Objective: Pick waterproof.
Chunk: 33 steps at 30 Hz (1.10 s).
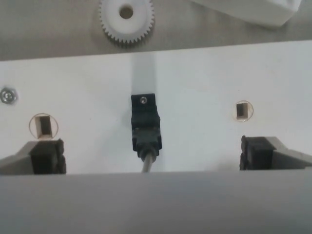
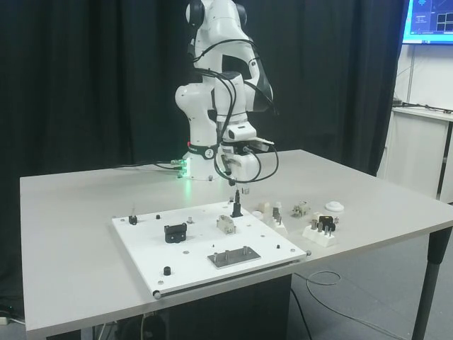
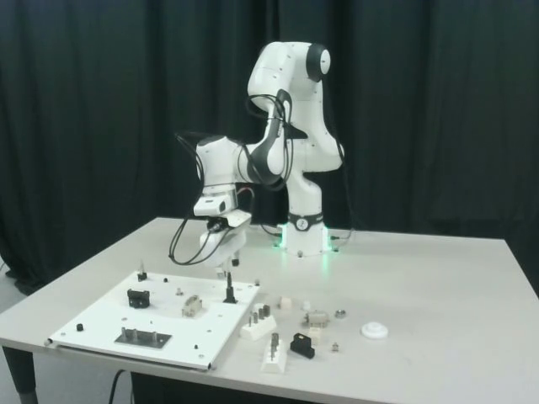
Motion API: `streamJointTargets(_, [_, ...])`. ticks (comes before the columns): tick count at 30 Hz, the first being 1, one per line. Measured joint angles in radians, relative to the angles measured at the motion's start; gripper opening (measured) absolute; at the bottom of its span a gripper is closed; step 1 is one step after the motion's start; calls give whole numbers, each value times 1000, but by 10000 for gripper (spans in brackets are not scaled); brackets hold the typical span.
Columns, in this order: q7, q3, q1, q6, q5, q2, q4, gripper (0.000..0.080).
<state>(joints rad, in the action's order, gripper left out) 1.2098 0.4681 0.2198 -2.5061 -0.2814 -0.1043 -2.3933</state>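
Observation:
The waterproof connector [image 1: 145, 122] is a small black plug with a grey cable stub, standing upright on the white board [image 1: 204, 78]. In the wrist view it sits midway between my two black fingertips [image 1: 46, 156], and my gripper [image 1: 151, 155] is open wide around that line. The first room view shows the gripper [image 2: 239, 187] hanging just above the connector [image 2: 237, 208], near the board's far right part, with a small gap between them. From the second room view the gripper [image 3: 226, 263] is likewise over the connector [image 3: 229, 292].
A white gear [image 1: 126, 19] lies on the grey table just beyond the board edge. On the board [image 2: 141, 248] stand a black block [image 2: 175, 232], a metal plate with pins [image 2: 230, 257] and a small metal part [image 2: 226, 223]. Loose white holders [image 2: 320, 232] sit beside it.

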Motion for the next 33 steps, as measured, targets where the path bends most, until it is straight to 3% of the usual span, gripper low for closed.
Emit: streamJointTargets(33, [-17,-1,1,34,39,37,1,800])
